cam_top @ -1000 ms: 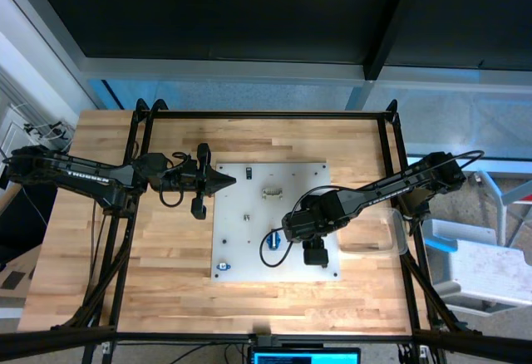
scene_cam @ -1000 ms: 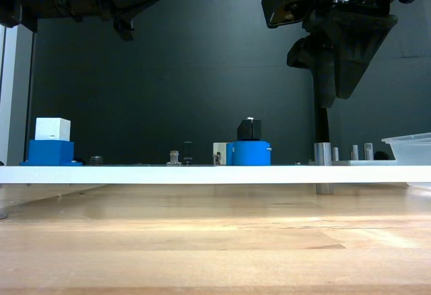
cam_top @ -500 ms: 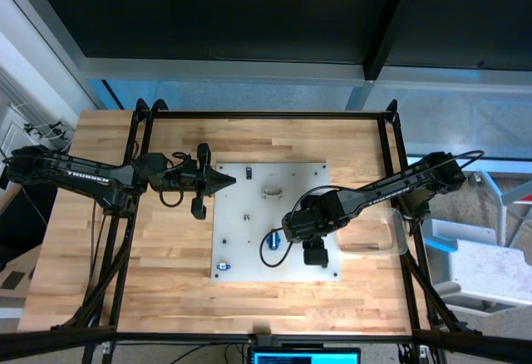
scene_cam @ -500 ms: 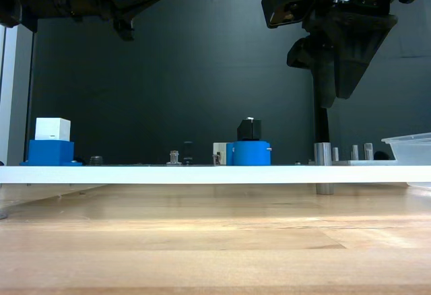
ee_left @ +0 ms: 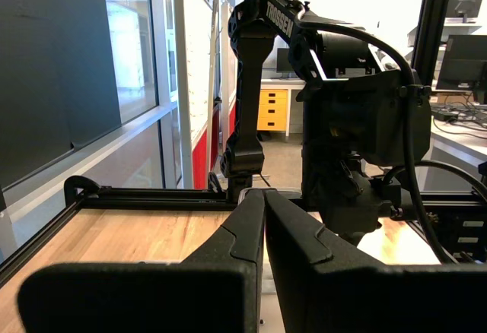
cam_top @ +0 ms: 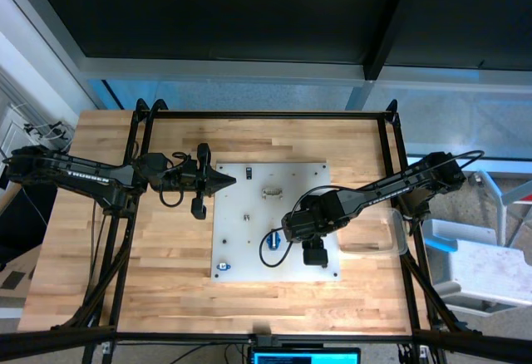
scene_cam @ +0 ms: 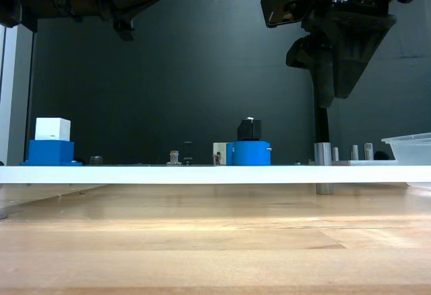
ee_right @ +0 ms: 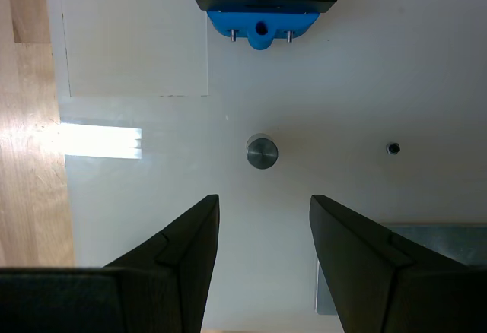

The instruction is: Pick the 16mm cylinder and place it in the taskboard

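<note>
Right claw (ee_right: pixel 262 200) over shiny cylinder (ee_right: pixel 262 152), left (cam_top: pixel 226 179) aside

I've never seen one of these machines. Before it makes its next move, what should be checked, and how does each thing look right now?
1. Right tool open: ok, jaws apart, nothing between them.
2. Peg upright in the white board: ok, the low view shows it standing through the board.
3. Peg pushed in far enough: cannot tell.
4. Right tool's fingers off the peg: ok, there are gaps on both sides.
5. Blue plug out of the way: ok, it sits beyond the peg.
6. Left tool shut, raised at the board's left edge: ok.
</note>
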Controlling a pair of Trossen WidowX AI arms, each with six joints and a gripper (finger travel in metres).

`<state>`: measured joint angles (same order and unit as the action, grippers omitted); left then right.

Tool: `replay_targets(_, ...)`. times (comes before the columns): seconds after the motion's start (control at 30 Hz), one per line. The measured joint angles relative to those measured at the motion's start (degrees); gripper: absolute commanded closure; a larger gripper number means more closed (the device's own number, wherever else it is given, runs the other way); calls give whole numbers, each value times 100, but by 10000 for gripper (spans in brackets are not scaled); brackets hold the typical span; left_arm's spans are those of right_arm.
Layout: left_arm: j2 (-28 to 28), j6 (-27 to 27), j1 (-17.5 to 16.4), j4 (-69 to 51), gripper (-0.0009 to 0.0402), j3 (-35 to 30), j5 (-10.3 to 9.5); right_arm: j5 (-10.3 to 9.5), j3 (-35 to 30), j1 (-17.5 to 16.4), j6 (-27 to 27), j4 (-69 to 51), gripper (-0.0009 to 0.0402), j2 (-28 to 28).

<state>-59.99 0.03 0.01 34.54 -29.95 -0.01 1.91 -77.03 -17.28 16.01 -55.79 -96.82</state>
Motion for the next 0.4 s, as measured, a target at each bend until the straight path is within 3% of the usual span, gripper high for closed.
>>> replay_targets(0.4,0,0,0,2,393,2,0,0,0,0,-2,55,229,0)
